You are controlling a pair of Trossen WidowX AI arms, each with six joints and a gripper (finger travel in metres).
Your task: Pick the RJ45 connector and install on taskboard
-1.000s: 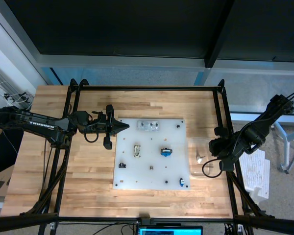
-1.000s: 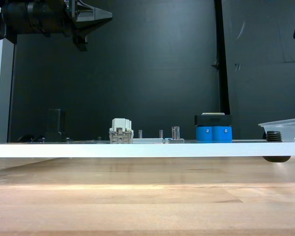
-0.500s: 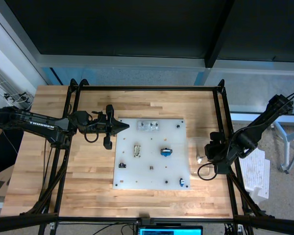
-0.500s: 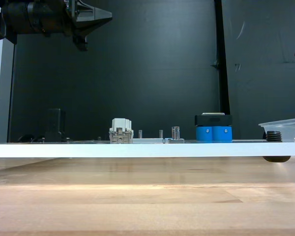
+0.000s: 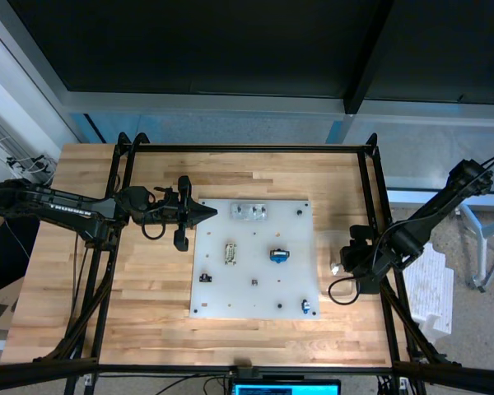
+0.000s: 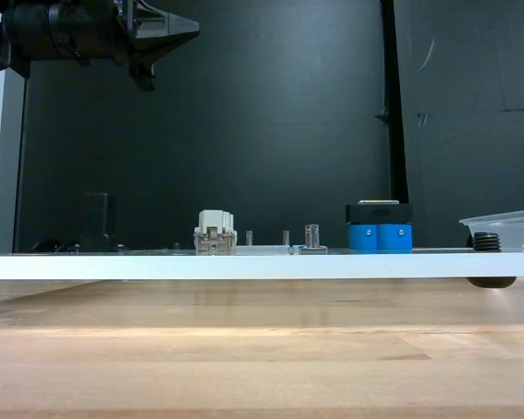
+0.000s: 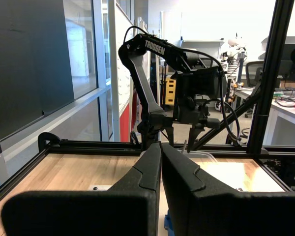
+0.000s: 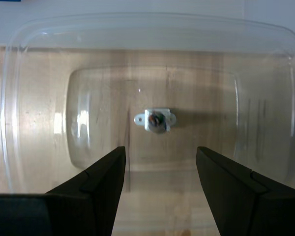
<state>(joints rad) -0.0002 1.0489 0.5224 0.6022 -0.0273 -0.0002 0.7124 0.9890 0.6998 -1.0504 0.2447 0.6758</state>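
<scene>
Left hand [image 5: 207, 212]: clenched, fingers pressed together — held high over the board's [image 5: 247, 284] far-left corner.
Right hand [image 8: 159, 150]: released, fingers spread wide, pointing down into the tray [image 8: 39, 34].
Connector [image 8: 156, 120]: lying on the tray floor, ahead of the gap between the right fingers — touching neither.
Tray: on the counter [image 5: 148, 288], just beside the board's right edge.

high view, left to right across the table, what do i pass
left gripper, shut, over the left edge of the taskboard → cream socket → blue block → RJ45 connector in the clear tray → right gripper, open above that tray
</scene>
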